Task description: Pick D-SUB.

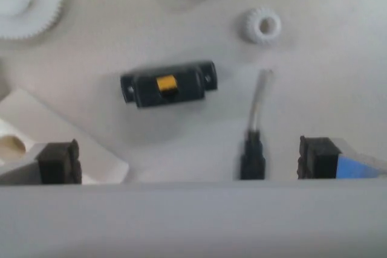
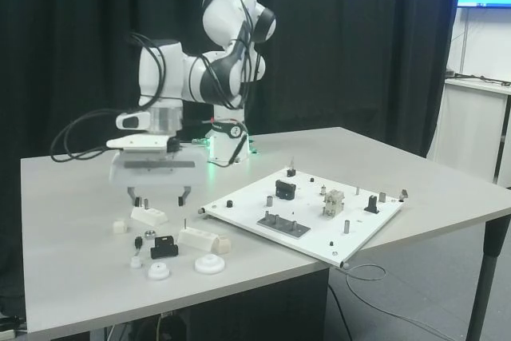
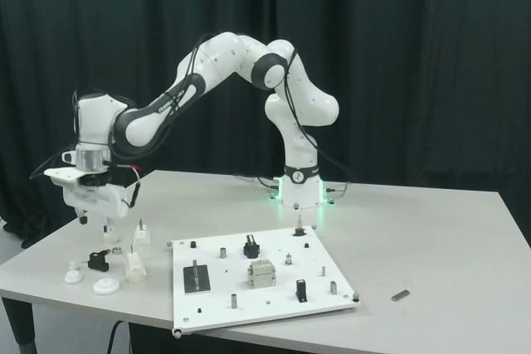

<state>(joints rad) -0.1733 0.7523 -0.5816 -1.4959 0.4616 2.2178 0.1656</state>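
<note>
- We see the white arm's two-fingered gripper (image 2: 161, 198) hanging above the grey table (image 2: 72, 189), its black-tipped fingers (image 1: 59, 162) spread wide apart and holding nothing.
- The D-SUB, a short black plastic connector block with mounting ears at both ends (image 1: 169, 83), lies flat on the table, free of its neighbours, so both long sides are open to a pinch.
- In the wrist view it sits between the two fingertips but ahead of them, towards twelve o'clock; we judge the gripper needs a small shift forward before descending.
- From the first room view the connector (image 2: 164, 246) lies below the gripper, towards six o'clock, well under the fingertips.
- The wide finger spread looks meant to clear the block's width on the way down.
- A thin grey metal pin on a black base (image 1: 256, 131) stands just beside the connector; it may be brushed on descent, though we cannot tell its height well.
- White plastic toothed gears (image 1: 263, 26) lie beyond the connector, and a white rectangular block (image 2: 207, 239) lies at its three o'clock in the first room view.
</note>
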